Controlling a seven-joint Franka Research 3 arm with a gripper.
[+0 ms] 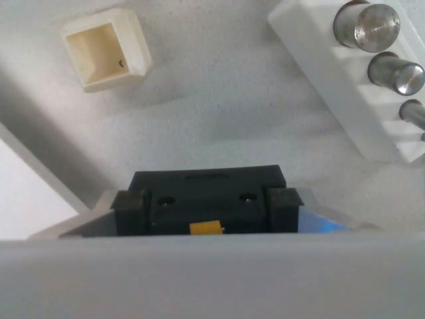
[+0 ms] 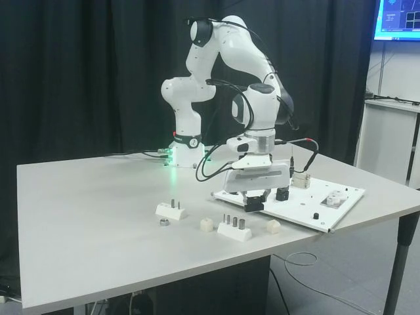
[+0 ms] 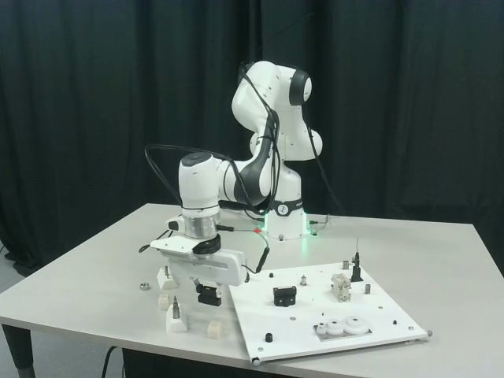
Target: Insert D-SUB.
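— Between the fingers, what sits there?
— Gripper [image 1: 207,209] is closed around the black D-SUB connector [image 1: 207,199]; it hangs just above the table [image 1: 219,113], beside the white board [image 3: 315,323].

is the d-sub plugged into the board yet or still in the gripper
Still in the gripper: the black D-SUB connector sits between its fingers, above the grey table.
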